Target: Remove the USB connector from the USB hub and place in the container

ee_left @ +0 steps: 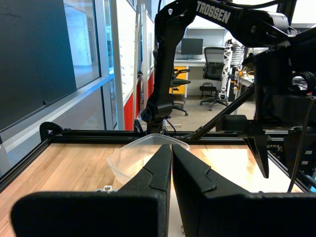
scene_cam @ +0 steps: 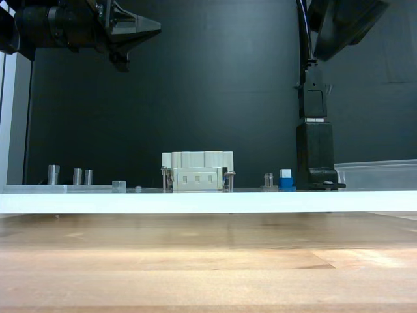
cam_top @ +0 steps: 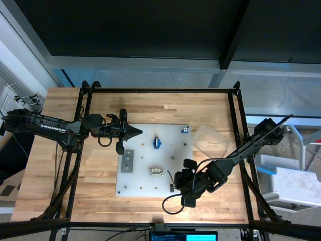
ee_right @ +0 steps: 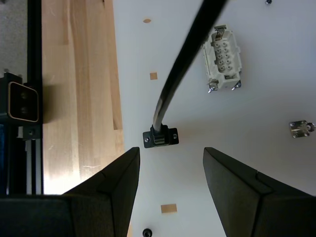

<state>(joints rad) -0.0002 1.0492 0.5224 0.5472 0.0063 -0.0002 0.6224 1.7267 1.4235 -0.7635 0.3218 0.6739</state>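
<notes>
Black, tiny and squarish, the USB hub [ee_right: 160, 138] sits on the white square board [cam_top: 145, 145] near its near edge. The small black USB connector [ee_right: 173, 89] is plugged into the hub, its thin cable tail rising straight up. The right arm reaches in from the right edge of the wooden table [cam_top: 60, 165], slanting toward the near side, with its wrist bent so that the right hand [ee_right: 171, 152] looks straight down on the hub. Its two fingers are spread wide to either side of the hub and hold nothing. In the low view the hand hangs well above the plug and touches neither plug nor hub. The left arm lies stretched out level from the left edge. Its left hand [cam_top: 134, 131] points rightward over the board's far left part, high above it, with fingers pressed together and empty. The shallow clear plastic container [cam_top: 213, 140] rests on the table just beside the board's far right edge, well apart from the hub.
</notes>
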